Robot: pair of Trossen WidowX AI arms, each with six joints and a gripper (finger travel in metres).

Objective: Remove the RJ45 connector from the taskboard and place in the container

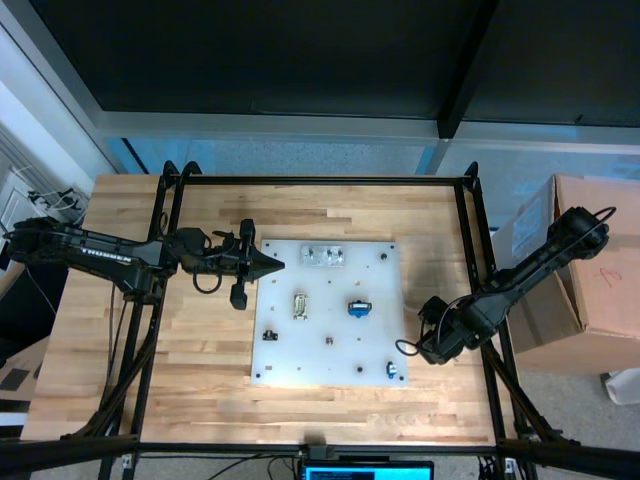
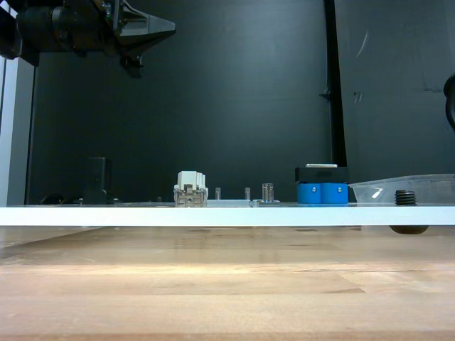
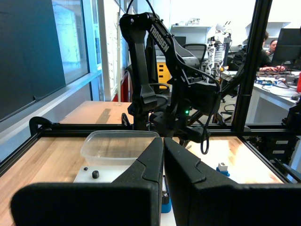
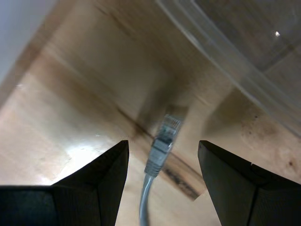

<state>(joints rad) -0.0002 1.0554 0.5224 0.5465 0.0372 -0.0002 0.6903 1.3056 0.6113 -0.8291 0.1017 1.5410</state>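
The RJ45 connector (image 4: 164,134), clear plastic on a grey cable, shows over the wooden table between the spread fingers of my right gripper (image 4: 162,143). Nothing grips it, and I cannot tell whether it rests on the wood. It is clear of the taskboard (image 1: 330,310) and outside the clear container (image 4: 225,56), whose rim runs just beyond it. My right gripper (image 1: 428,345) is open beside the board's right edge. My left gripper (image 1: 275,266) is shut on nothing, hovering high over the board's left edge (image 2: 163,28).
The white board carries a white connector block (image 1: 300,305), a blue part (image 1: 358,308), another blue part (image 1: 393,372) and a silver fitting (image 1: 325,257). A small black knob (image 3: 95,174) sits near the container (image 3: 117,143). A cardboard box (image 1: 590,270) stands right of the table.
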